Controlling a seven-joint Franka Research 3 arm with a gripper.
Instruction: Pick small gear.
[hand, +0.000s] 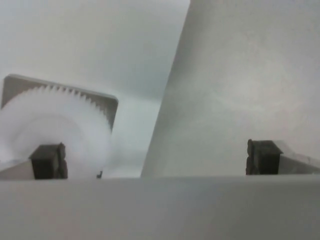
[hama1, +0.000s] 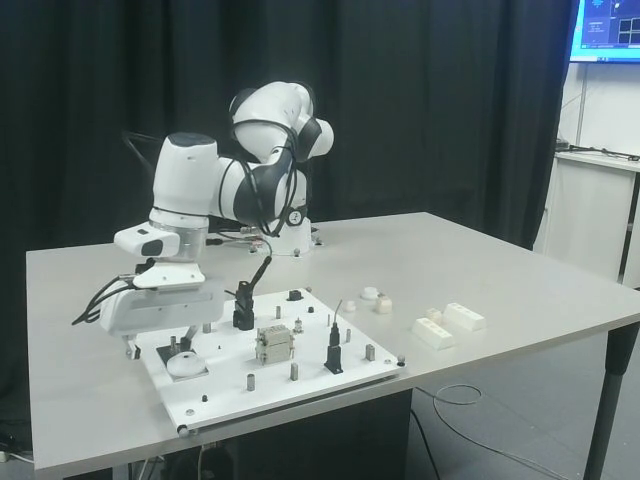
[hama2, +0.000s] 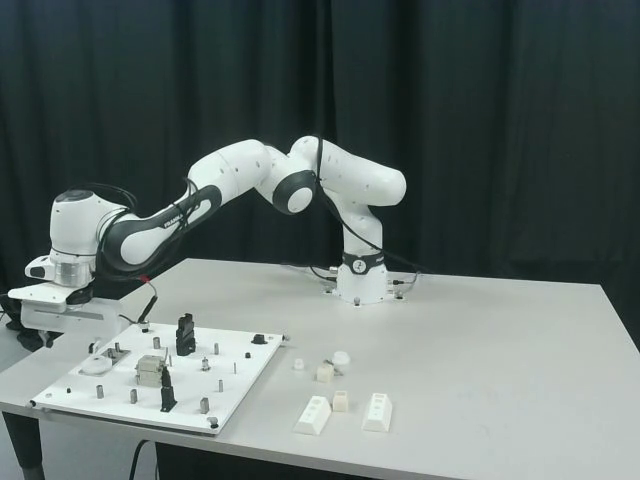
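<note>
Below, you see the gripper (hand: 155, 159) with its two black fingers (hand: 48, 161) spread wide and holding nothing. Beside one fingertip lies a white toothed gear (hand: 52, 130) on a grey square base (hand: 60, 92); whether it is the small gear you cannot tell. From the room views, you find the white arm (hama2: 230, 185) reaching over the corner of the white assembly board (hama1: 270, 375) farthest from the loose white blocks (hama1: 448, 325). That board rests on the grey surface (hama1: 480, 260), and the gear (hama1: 185, 365) sits on the board just under the gripper (hama1: 182, 340).
</note>
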